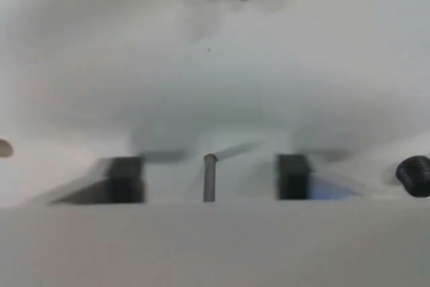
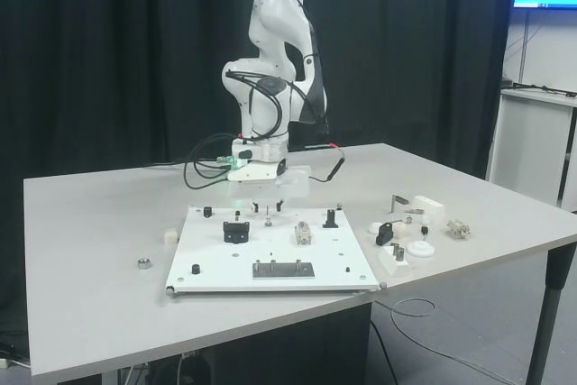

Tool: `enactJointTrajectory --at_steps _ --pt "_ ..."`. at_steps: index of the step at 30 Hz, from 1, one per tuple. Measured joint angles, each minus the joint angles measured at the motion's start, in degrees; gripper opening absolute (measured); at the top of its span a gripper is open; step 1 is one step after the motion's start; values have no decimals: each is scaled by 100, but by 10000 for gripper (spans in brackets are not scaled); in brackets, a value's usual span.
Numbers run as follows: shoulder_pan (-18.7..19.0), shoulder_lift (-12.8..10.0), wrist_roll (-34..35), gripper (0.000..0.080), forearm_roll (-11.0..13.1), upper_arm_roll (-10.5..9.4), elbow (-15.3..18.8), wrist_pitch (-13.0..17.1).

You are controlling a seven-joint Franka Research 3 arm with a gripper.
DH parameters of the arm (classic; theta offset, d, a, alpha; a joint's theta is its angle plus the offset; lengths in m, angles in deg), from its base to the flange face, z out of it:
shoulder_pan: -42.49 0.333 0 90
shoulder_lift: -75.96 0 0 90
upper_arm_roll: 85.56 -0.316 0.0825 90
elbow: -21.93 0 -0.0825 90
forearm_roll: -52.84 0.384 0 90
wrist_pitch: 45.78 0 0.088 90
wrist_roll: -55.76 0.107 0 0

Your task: Remove round peg 1.

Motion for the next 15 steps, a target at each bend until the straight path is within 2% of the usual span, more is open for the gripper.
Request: enactJointTrajectory --at_steps 4,5,10,11,15 --pt "0 61 0 112 -102 8 -96 -169" --pt "0 86 0 679 -130 12 -119 -210" --pt "0 236 26 679 -279 34 -226 -455" --pt "0 272 37 779 -308 39 -245 -506" --pt "0 417 85 779 -432 58 -304 -678"
